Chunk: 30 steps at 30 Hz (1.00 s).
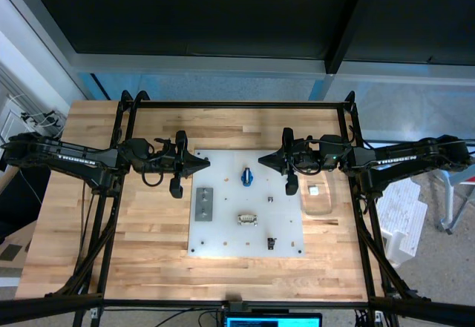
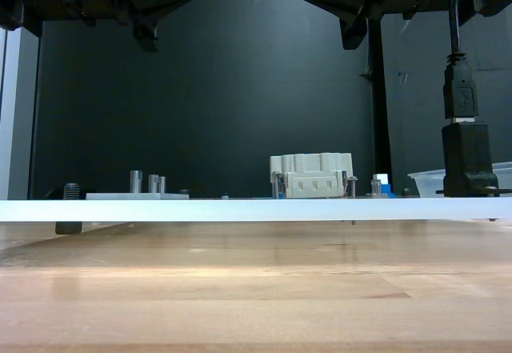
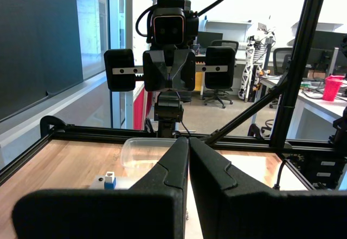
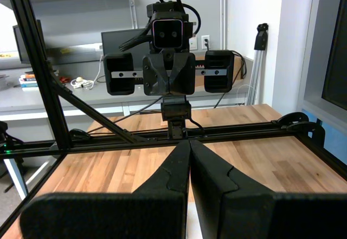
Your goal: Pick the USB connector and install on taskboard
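High over taskboard (image 1: pixel 223 227), left tool (image 1: pixel 204 162), right tool (image 1: pixel 263 161) level, closed

I have open air beneath both hands. The left hand (image 1: pixel 205 162) hangs high over the taskboard's (image 1: pixel 223 249) far left corner, the right hand (image 1: pixel 263 161) high beside the blue knob (image 1: pixel 247 176), both with fingers closed. Low obstacles on the board are the grey block (image 1: pixel 203 202), silvery connector (image 1: pixel 247 219) and black socket (image 1: pixel 272 242). The clear tray (image 1: pixel 320 207) lies just beside the right edge.
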Each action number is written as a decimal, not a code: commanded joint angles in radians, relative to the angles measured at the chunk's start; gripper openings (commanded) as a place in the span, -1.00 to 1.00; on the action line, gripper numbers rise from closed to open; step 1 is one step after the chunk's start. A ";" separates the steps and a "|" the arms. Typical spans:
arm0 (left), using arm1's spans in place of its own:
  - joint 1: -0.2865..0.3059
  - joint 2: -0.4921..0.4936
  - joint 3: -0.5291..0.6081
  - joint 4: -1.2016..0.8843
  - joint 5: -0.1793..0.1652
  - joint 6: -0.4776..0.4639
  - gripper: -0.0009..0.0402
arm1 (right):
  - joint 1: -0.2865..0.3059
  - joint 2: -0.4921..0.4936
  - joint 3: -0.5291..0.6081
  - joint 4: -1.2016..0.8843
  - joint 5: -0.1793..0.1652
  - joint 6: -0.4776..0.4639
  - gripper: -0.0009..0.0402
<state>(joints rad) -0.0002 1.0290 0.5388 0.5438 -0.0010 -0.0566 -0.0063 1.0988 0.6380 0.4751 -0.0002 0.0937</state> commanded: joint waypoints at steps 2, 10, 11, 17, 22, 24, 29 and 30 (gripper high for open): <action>0.000 0.000 0.000 0.000 0.000 0.000 -0.96 | 0.000 0.003 0.000 0.002 0.000 -0.009 -0.96; 0.000 0.000 0.000 0.000 0.000 0.000 -0.96 | 0.000 0.002 0.000 0.022 0.000 -0.013 -0.96; 0.000 0.000 0.000 0.000 0.000 0.000 -0.96 | 0.000 0.002 0.000 0.023 0.000 -0.013 -0.96; 0.000 0.000 0.000 0.000 0.000 0.000 -0.96 | 0.000 0.002 0.000 0.023 0.000 -0.017 -0.96; 0.000 0.000 0.000 0.000 0.000 0.000 -0.96 | 0.000 0.002 0.000 0.023 0.001 -0.024 -0.96; 0.000 0.000 0.000 0.000 0.000 0.000 -0.96 | 0.000 0.002 0.000 0.023 0.001 -0.024 -0.96; 0.000 0.000 0.000 0.000 0.000 0.000 -0.96 | 0.000 0.002 0.000 0.023 0.000 -0.024 -0.96; 0.000 0.000 0.000 0.000 0.000 0.000 -0.96 | 0.000 0.002 0.000 0.022 0.000 -0.024 -0.96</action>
<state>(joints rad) -0.0002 1.0286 0.5388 0.5438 -0.0013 -0.0563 -0.0063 1.1007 0.6380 0.4980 0.0002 0.0689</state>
